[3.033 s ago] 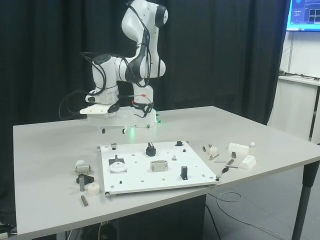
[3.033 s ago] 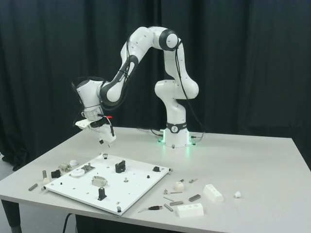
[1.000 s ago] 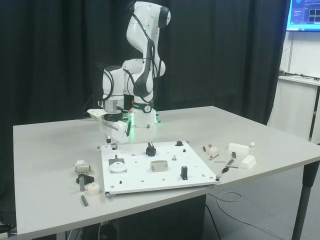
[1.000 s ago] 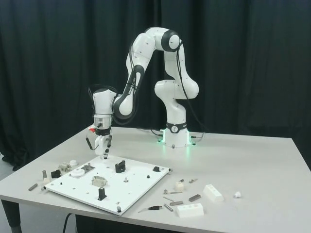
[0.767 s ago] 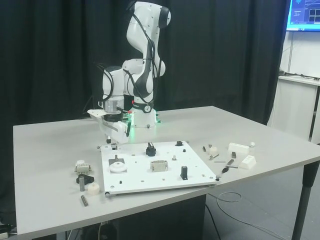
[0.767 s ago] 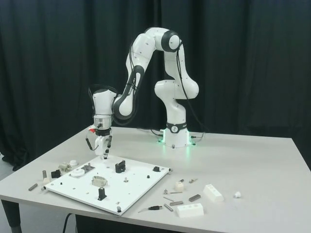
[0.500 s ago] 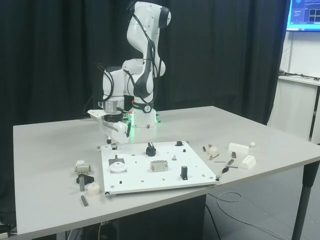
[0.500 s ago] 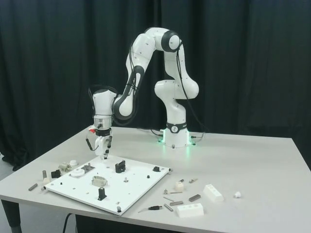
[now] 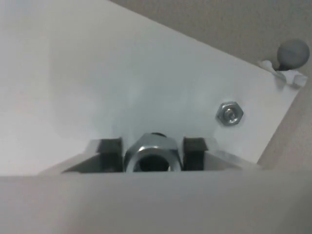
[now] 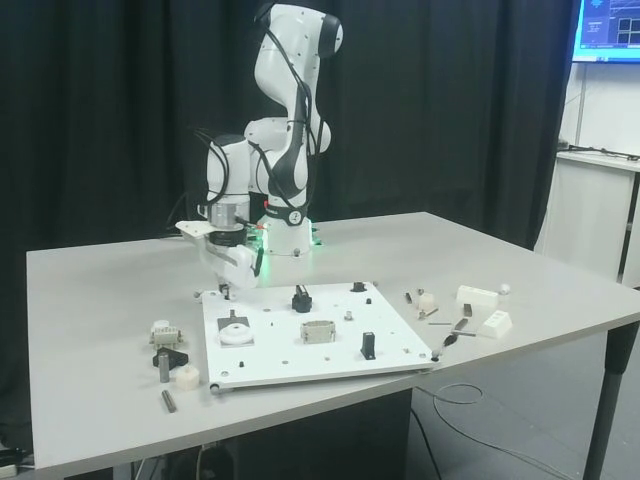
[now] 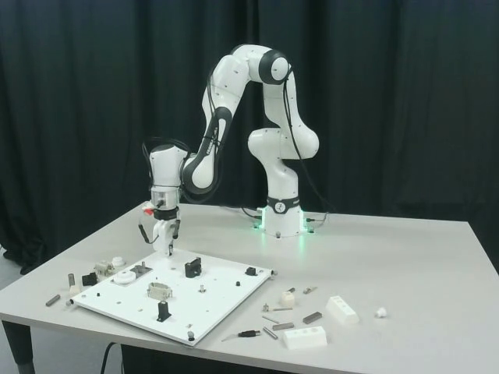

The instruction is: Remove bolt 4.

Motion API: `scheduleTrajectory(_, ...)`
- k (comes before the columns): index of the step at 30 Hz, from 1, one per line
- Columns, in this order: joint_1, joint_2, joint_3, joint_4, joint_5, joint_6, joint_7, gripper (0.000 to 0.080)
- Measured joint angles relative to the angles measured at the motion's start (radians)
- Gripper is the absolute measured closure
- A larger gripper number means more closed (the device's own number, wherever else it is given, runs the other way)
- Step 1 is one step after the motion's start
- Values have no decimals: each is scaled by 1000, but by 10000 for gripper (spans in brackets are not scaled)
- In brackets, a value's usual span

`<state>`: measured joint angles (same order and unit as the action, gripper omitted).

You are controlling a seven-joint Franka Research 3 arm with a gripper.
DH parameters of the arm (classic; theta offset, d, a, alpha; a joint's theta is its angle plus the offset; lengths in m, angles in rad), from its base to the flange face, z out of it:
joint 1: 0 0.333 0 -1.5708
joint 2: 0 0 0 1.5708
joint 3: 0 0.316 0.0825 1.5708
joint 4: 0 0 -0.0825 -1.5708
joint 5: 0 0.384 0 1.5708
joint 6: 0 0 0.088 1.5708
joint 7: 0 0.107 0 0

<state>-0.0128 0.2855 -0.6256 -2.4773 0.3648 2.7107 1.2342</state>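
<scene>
Bolt 4 (image 9: 152, 153) is a grey hex-headed bolt at the far left corner of the white board (image 9: 97, 87). In the wrist view its head sits between my two black fingertips (image 9: 111, 146), which press against both sides of it. My gripper (image 10: 225, 288) points straight down at that corner of the board (image 10: 300, 350), and the second room view shows the gripper (image 11: 168, 251) in the same spot. From the room views the bolt itself is hidden behind the fingers. A second small hex bolt (image 9: 229, 113) stands on the board close by.
Black fixtures (image 10: 301, 299) (image 10: 368, 345) and a grey connector (image 10: 317, 331) stand on the board. Loose parts lie left of it (image 10: 165, 333) (image 10: 187, 376). White blocks (image 10: 478, 296) (image 10: 496, 323) and small pins lie to its right. The arm's base (image 11: 282, 218) stands behind.
The arm came down from a raised, tilted pose to the board's far left corner, wrist now vertical. Over the last half second the wrist shifted only slightly.
</scene>
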Motion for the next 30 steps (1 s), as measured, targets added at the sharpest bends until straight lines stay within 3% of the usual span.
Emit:
scheduleTrajectory(5, 0, 0, 0, 0, 0, 0, 0, 448)
scheduleTrajectory(6, 0, 0, 0, 0, 0, 0, 0, 561)
scheduleTrajectory(14, 0, 0, 0, 1, -2, -2, -31, 559)
scheduleTrajectory(30, 0, -1, -1, 3, -2, -10, -463, 559)
